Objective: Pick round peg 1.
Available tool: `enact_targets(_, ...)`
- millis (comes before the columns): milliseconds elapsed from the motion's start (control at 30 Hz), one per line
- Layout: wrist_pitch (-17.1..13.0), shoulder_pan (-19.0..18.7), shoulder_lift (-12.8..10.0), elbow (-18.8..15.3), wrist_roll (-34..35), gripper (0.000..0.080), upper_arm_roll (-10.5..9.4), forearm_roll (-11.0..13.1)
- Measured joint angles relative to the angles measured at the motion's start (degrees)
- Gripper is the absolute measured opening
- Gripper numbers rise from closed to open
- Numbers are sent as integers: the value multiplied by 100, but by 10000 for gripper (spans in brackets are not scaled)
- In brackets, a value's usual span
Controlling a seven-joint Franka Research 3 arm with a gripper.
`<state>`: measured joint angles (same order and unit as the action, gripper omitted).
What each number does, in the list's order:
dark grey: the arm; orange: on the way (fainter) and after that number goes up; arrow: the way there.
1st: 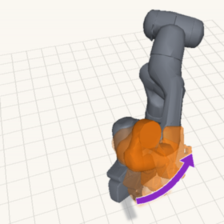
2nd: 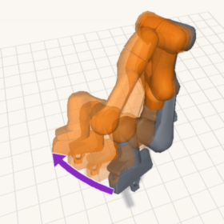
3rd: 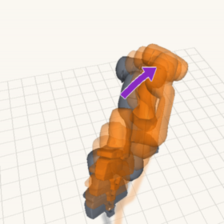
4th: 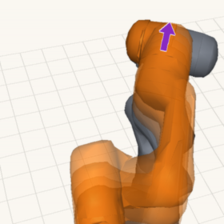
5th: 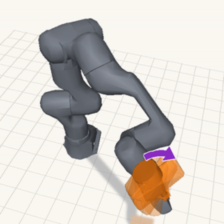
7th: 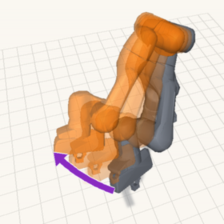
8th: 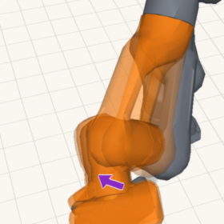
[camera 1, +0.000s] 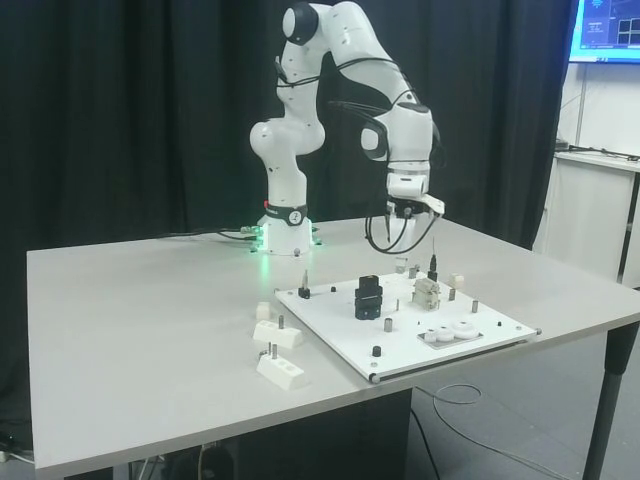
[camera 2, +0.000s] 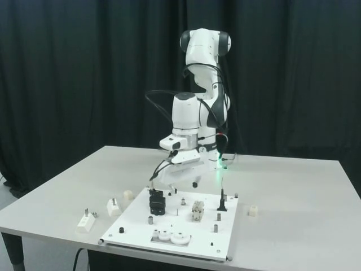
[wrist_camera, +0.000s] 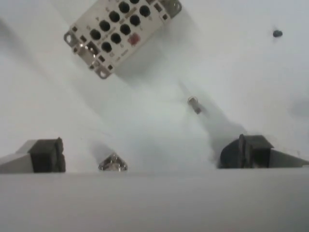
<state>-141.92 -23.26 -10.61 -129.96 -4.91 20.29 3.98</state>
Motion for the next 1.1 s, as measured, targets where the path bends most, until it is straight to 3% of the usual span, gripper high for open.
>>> enact_targets(1100,487,39,276,13,0,800,89,-8)
